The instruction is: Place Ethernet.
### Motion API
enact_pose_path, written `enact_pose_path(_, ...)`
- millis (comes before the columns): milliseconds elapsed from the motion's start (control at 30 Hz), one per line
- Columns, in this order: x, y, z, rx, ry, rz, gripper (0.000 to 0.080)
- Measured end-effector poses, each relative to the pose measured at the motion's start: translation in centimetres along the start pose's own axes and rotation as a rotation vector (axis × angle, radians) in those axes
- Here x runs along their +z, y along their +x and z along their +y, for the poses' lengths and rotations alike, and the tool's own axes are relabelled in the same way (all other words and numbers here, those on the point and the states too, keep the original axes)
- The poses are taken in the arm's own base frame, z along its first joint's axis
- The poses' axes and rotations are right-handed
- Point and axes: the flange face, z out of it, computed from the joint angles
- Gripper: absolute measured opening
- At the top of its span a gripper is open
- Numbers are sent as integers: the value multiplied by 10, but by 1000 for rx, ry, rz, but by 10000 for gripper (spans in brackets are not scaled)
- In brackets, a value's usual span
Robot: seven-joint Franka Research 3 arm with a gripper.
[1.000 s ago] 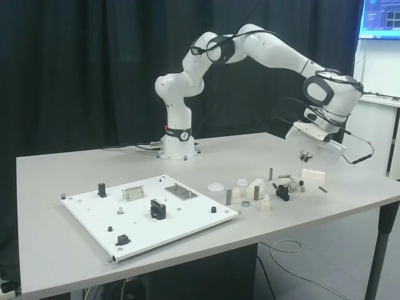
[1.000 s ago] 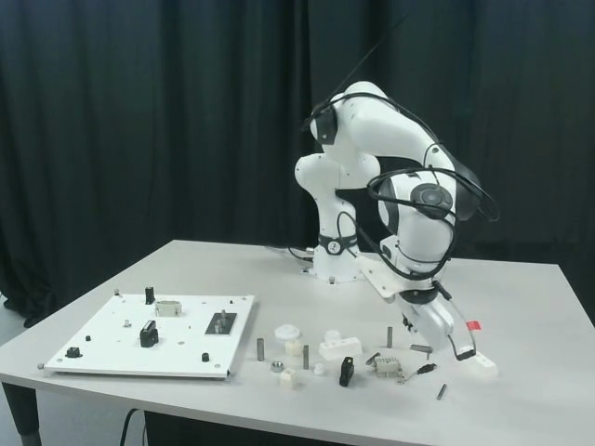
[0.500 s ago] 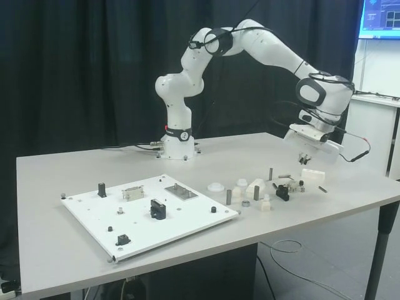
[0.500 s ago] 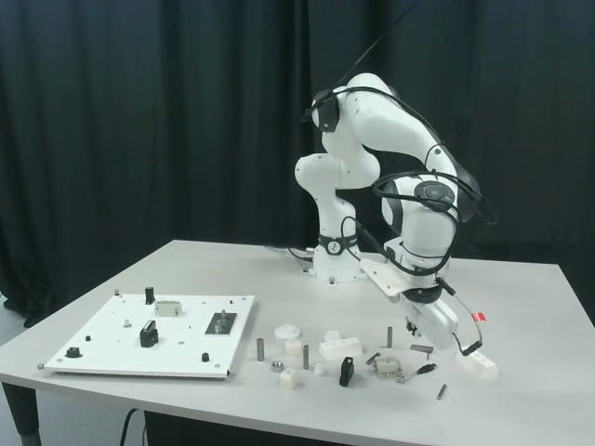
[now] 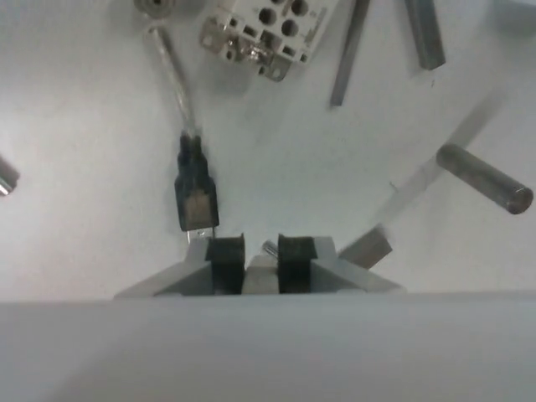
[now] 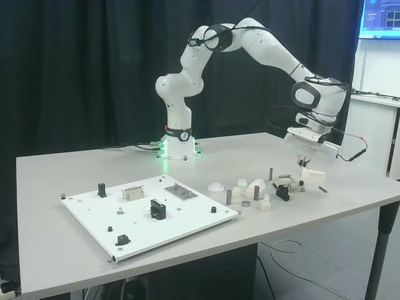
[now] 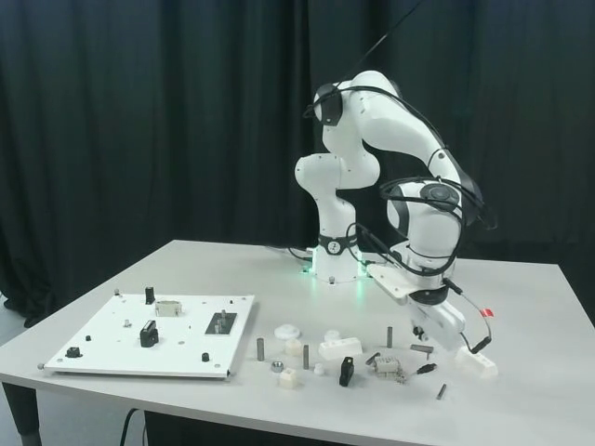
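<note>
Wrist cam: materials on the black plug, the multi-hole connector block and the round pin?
Black plug: looks like moulded plastic, matte, on a clear-sheathed cable.
Multi-hole connector block: pale plastic body, apparently with shiny metal clips on its edge.
Round pin: probably steel, with a dull grey sheen and a flat-cut end.
All lie on the grey table.

Our white arm (image 6: 262, 47) rises from its base (image 6: 178, 145) at the table's back edge, bends high at the elbow, and reaches out and down. The wrist (image 7: 423, 228) turns downward, so our gripper (image 5: 260, 253) hangs above the table. Its two black fingers (image 5: 224, 254) stand close together, with only a narrow gap between them and nothing held.
</note>
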Motion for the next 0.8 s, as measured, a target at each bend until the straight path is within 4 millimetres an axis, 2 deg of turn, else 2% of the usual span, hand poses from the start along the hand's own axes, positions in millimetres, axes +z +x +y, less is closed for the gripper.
enact_pose_path(233,6,-3,6,-11,22,0,78)
enact_pose_path(267,7,-3,7,-19,25,0,252)
enact_pose_path(433,9,-4,10,-65,35,2,252)
enact_pose_path(467,10,-4,10,-66,37,2,564)
enact_pose_path(633,11,-4,11,-69,41,2,564)
enact_pose_path(667,11,-4,11,-70,41,1,749)
enact_pose_path(800,12,-4,11,-72,45,0,749)
